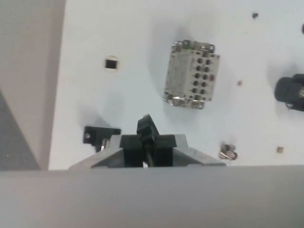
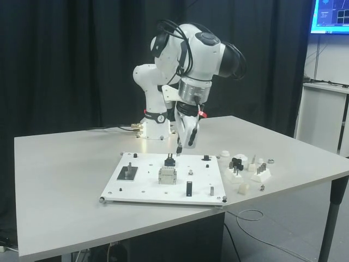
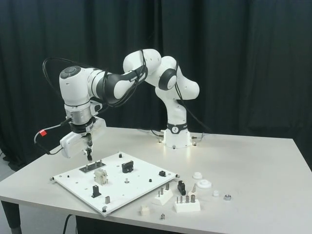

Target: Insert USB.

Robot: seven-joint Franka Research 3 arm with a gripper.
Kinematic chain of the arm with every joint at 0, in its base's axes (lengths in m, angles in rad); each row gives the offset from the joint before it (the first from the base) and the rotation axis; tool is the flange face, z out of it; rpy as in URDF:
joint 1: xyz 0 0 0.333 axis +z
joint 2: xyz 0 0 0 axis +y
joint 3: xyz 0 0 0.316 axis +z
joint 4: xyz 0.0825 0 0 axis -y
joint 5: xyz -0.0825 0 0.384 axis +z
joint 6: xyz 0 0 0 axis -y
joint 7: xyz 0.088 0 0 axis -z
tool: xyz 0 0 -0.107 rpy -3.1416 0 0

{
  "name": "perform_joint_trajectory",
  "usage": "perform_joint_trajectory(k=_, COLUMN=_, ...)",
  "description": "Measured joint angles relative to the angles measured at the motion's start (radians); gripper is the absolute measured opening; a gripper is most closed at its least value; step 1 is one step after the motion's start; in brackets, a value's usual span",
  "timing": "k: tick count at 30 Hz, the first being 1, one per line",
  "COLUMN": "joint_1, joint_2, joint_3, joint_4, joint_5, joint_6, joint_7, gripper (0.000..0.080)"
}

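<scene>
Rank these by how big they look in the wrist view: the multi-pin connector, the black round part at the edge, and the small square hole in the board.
1. Multi-pin connector, largest.
2. Black round part, though the frame edge cuts it off, so its full size is unsure.
3. Square hole, smallest.

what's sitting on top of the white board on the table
The white board carries a grey multi-pin connector, a black round socket, a black USB port block and small posts. The gripper, holding a black plug, hides whatever lies beneath it.

Black curtains point(image 3: 243, 63), grey table point(image 3: 258, 161)
</scene>
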Motion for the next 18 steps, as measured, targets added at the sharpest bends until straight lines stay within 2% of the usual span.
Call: perform_joint_trajectory(k=18, joint_1=0.011, joint_2=-0.009, joint_3=0.0, joint_4=-0.016, joint_5=0.0, joint_6=-0.124, joint_7=0.003, gripper=0.0048)
